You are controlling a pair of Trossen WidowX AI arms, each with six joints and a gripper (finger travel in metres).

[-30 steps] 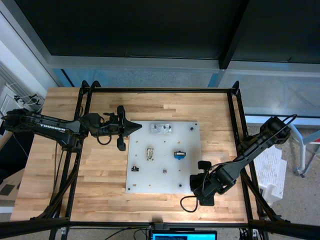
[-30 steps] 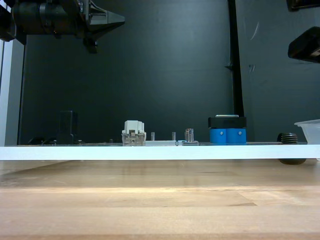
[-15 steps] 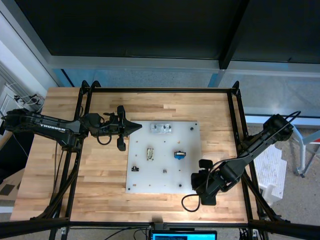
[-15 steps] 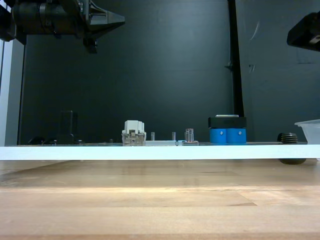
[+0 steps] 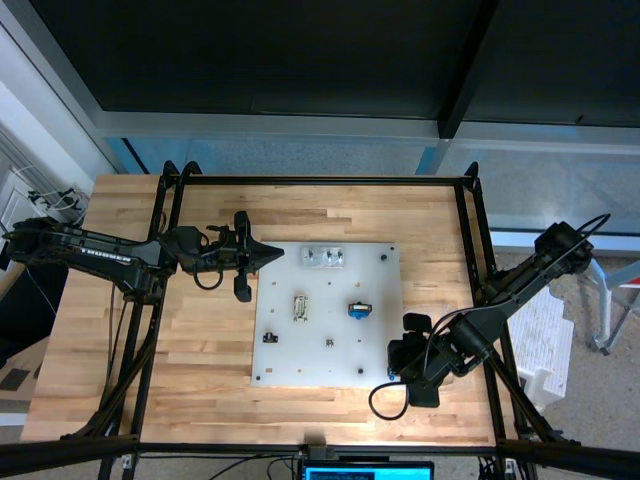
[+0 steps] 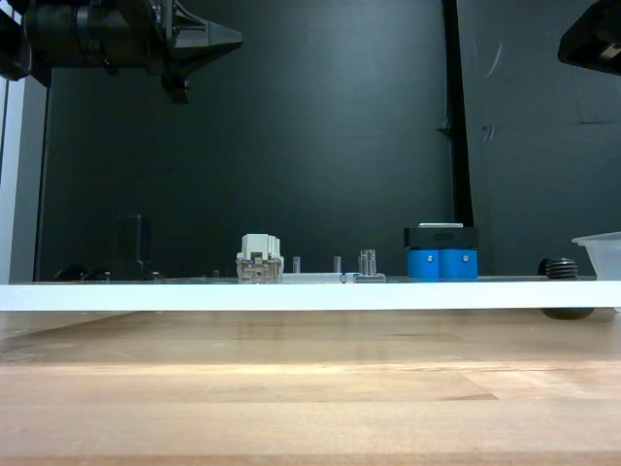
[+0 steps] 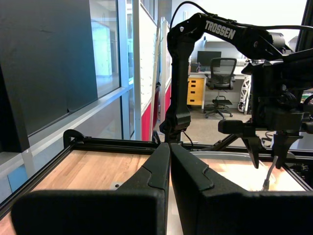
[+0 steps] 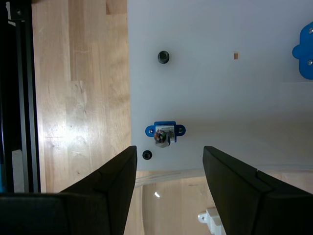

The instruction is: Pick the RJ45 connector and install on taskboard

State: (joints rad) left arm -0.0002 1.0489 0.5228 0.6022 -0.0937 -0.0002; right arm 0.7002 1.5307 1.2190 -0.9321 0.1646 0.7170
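The left gripper [image 5: 272,256] hangs in the air off the 10 o'clock corner of the taskboard [image 5: 300,360], pointing toward 3 o'clock. The low view shows it high above the board. Its fingers [image 7: 151,171] are pressed together along their length and hold nothing.

The white taskboard lies flat in the middle of the wooden table [image 5: 200,340]. On it, a grey-white socket [image 5: 298,307] stands a little toward 9 o'clock from centre. A silver block [image 5: 325,257] sits near the 12 o'clock edge. A blue fitting [image 5: 358,310] with a black top stands just toward 3 o'clock from centre.

The right gripper [image 5: 400,362] hovers over the board's 5 o'clock corner, facing straight down, and the low view shows it well above the board. Its jaws stand wide apart with nothing between them.

The RJ45 connector [image 8: 161,137], a small plug with coloured strands showing, sits in a small blue bracket [image 8: 166,125] on the board by that corner. It lies below the gap between the spread fingers [image 8: 115,183] and clear of both.

A clear tray [image 6: 600,245] rests just beyond the board's 3 o'clock edge.
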